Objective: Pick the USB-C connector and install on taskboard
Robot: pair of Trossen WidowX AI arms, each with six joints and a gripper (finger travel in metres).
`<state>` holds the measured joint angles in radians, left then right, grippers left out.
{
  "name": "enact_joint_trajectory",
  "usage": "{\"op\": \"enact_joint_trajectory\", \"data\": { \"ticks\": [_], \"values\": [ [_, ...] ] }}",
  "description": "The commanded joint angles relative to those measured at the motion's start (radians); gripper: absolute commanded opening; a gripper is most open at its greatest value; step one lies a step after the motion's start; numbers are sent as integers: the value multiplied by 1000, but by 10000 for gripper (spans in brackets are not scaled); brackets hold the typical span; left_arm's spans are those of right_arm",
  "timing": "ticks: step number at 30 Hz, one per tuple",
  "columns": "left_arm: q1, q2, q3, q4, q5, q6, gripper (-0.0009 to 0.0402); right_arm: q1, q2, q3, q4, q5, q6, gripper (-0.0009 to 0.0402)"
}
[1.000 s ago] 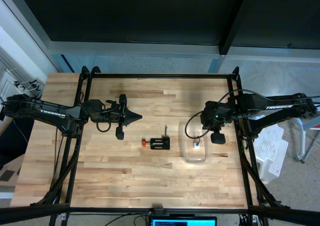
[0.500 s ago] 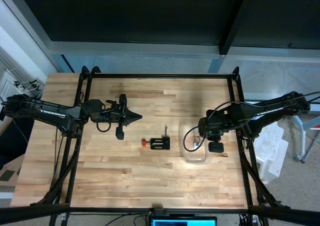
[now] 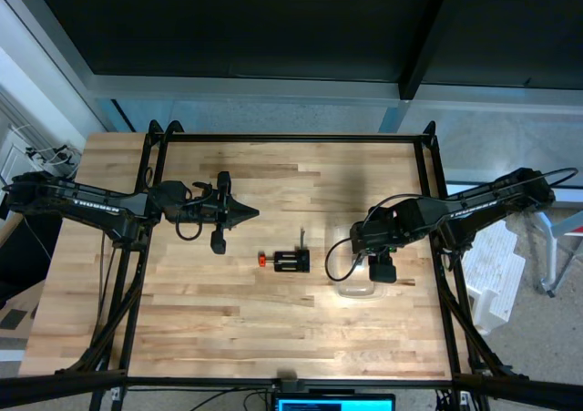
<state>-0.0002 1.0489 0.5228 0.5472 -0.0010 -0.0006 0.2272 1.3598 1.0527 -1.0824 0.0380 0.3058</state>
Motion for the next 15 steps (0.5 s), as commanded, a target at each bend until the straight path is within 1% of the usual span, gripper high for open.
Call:
{"op": "enact_joint_trajectory", "data": {
  "ticks": [1,6,10,15],
  "values": [
    [0,0,0,0,0,0,0,0,24,-4,16,0,-6,202],
    [0,0,0,0,0,0,0,2,58,-11,61,7,-13,192],
    [0,0,0,0,0,0,0,3,73,-38,88,14,-15,194],
    [0,0,0,0,0,0,0,5,90,-74,145,14,-16,193]
  ]
}}
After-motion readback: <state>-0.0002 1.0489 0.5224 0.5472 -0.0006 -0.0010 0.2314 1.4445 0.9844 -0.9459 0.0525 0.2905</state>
